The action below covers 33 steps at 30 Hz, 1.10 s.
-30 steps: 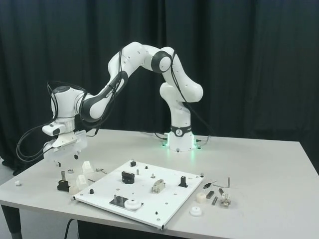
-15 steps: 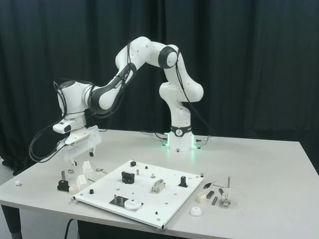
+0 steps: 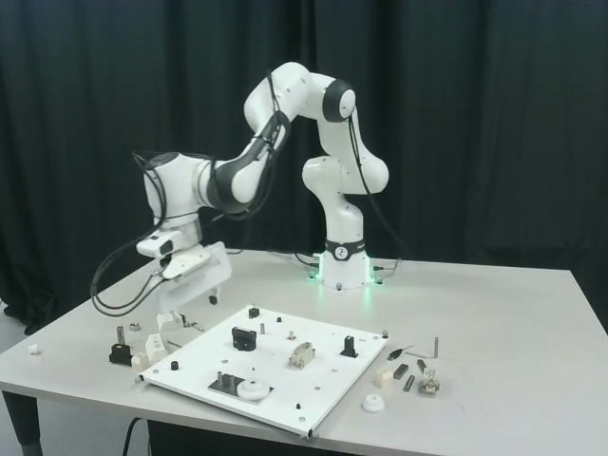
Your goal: Remove large gear.
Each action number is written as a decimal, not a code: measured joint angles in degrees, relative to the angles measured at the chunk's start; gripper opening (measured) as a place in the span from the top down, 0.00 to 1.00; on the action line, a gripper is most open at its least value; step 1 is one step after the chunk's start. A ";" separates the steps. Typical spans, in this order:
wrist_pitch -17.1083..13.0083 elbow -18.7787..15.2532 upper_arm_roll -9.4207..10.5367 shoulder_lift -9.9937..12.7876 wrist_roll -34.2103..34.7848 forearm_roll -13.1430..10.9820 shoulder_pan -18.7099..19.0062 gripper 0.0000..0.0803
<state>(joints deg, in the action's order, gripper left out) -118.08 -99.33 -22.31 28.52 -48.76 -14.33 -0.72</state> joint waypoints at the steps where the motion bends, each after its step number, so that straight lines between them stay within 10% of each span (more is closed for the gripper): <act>1: -0.28 -0.14 0.01 -0.05 0.59 -0.07 0.65 0.00; 33: -16.48 -1.76 0.99 2.27 10.31 -0.20 12.42 0.00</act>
